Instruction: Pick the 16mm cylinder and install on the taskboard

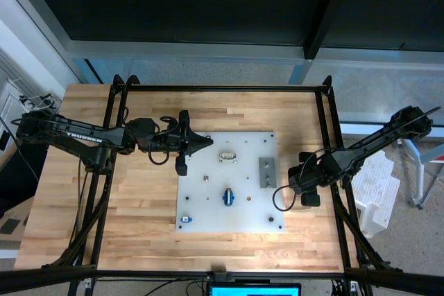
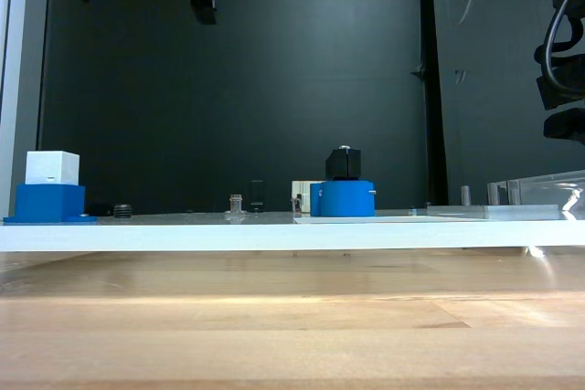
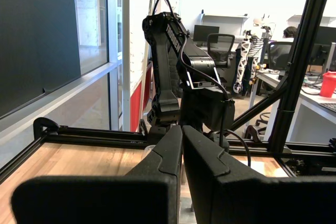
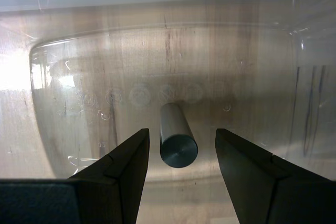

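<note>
The 16mm cylinder (image 4: 177, 136), a short silvery-grey metal piece, lies on its side in a clear plastic tray (image 4: 63, 77). My right gripper (image 4: 181, 132) hangs open just over it, one finger on each side, neither touching it. In the high view the right gripper (image 1: 309, 189) sits just right of the taskboard (image 1: 208, 202), a white square plate. My left gripper (image 1: 206, 142) is held above the board's far left corner, with its fingers (image 3: 173, 145) pressed together and nothing between them.
On the board stand a grey metal block (image 1: 266, 171), a beige connector (image 1: 227, 157), a blue fitting (image 1: 227, 197) and a second blue piece (image 1: 184, 220). A black frame (image 1: 326, 136) borders the table. The clear tray (image 2: 539, 194) shows at the board's right edge.
</note>
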You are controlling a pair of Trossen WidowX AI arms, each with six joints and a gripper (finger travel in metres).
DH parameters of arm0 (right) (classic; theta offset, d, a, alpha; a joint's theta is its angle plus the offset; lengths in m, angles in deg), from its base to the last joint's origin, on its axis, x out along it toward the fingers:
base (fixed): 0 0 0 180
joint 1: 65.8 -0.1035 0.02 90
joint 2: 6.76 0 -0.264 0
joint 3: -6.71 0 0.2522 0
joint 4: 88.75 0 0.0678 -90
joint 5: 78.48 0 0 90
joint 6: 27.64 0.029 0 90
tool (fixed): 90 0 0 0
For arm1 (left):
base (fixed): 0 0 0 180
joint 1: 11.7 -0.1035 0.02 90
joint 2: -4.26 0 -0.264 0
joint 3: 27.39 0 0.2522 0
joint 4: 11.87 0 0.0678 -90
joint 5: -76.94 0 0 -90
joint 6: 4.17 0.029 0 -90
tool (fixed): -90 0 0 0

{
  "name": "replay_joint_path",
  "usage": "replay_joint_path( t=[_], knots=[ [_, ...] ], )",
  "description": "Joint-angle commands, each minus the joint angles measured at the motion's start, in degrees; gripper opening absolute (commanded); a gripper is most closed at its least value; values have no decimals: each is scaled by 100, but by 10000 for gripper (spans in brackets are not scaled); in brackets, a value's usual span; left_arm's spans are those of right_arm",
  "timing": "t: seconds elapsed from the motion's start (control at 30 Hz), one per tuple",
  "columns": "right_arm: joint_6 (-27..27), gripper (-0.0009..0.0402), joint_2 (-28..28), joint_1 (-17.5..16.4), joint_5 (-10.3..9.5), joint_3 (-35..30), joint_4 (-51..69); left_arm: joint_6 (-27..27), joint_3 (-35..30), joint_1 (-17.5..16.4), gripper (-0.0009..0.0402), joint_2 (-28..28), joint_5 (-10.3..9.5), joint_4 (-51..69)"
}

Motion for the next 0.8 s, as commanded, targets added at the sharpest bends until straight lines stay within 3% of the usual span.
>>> replay_joint_path(
  t=[0.03, 0.47, 0.8],
  knots=[
    [7, 172, -2, -2, 4, -2, -15, 0, 0, -2, 1, 0, 2, -2],
    [9, 170, -7, -13, 9, -2, -94, 0, 0, -2, 1, 0, 0, -2],
    [7, 138, -11, -22, 9, -2, -146, 0, 0, -2, 1, 0, 2, -2]
  ],
)
